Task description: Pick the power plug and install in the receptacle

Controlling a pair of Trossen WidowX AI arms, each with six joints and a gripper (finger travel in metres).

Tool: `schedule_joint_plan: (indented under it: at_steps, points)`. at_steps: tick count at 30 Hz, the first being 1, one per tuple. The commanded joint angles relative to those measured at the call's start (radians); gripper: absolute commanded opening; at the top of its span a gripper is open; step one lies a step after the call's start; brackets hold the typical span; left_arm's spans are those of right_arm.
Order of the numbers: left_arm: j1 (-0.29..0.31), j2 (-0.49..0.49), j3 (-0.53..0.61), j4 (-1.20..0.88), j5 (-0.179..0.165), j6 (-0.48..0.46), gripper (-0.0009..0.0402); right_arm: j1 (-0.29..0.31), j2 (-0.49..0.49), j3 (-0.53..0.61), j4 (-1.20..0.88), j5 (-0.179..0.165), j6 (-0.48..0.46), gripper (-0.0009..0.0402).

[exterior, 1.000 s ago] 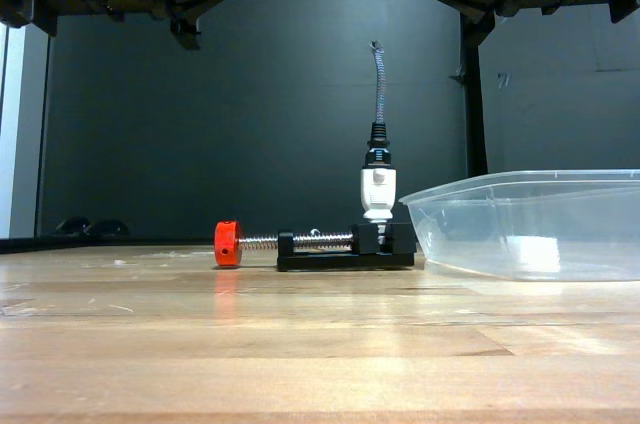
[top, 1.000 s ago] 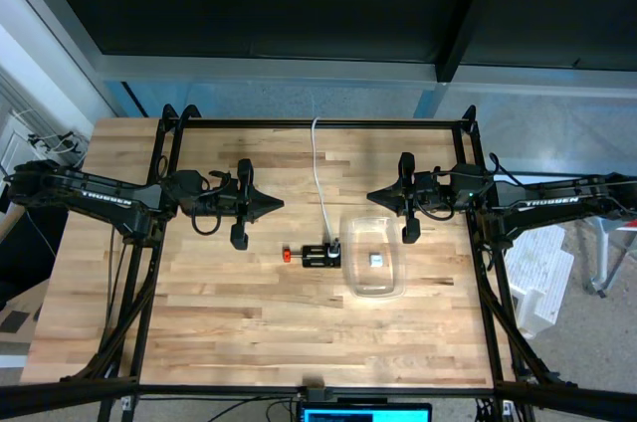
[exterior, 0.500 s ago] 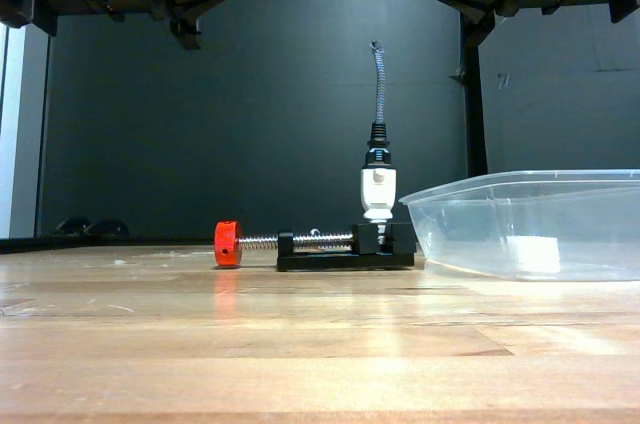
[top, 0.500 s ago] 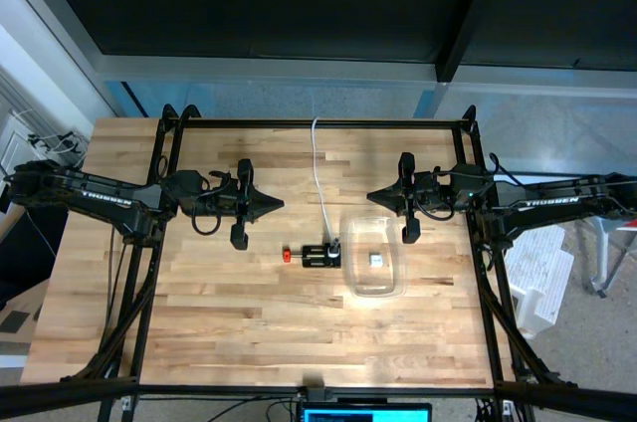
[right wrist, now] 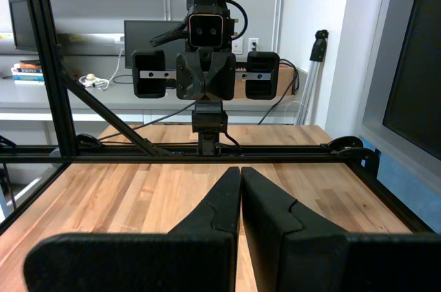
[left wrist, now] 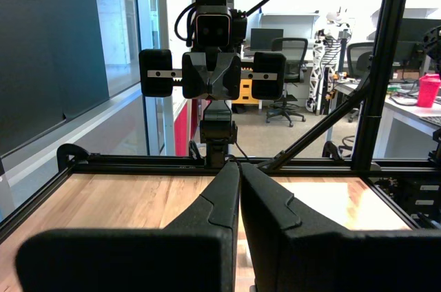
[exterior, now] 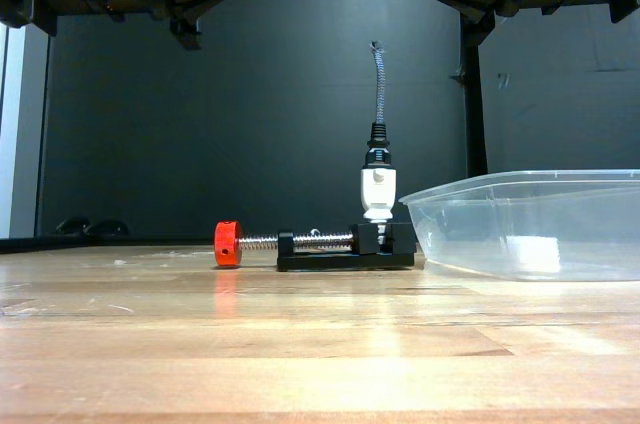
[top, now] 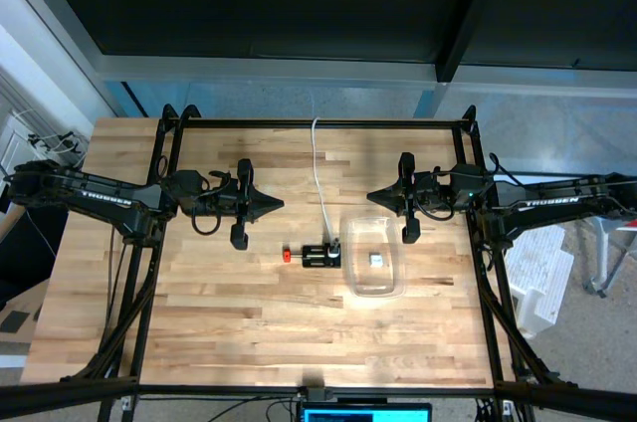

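The left gripper [top: 277, 205] hangs high over the table [top: 249, 332], partway in from the left edge, with its tip pointing inward. Its fingers [left wrist: 224, 192] are pressed together and grasp nothing. The right gripper [top: 372, 197] hangs at the same height in from the right edge and faces it. Its fingers [right wrist: 225, 195] are also clenched on nothing.

Near the middle of the table lies a small black clamp [exterior: 345, 247], with its red knob [exterior: 227, 243] on the side toward the left edge. A white socket [exterior: 378, 192] stands upright in the clamp's other end. A white cable [top: 318, 168] runs from its top toward the far edge.

A clear plastic tray [exterior: 520, 224] sits just beside the clamp, on the side toward the right edge and well below the right gripper. On the tray's floor lies a small pale square [top: 376, 260]. The plug may be in there too, but it is too small to pick out with any certainty.
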Motion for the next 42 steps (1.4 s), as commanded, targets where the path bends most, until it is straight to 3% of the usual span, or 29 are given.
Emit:
schedule_joint_plan:
  at_steps: [1,42]
  points:
    - [0.0,0.0,0.0,0.0,0.0,0.0,0.0,0.0,0.0,0.001,-0.002,0.0,0.0,0.0]
    - [0.0,0.0,0.0,0.0,0.0,0.0,0.0,0.0,0.0,0.001,-0.029,0.0,0.001,0.0]
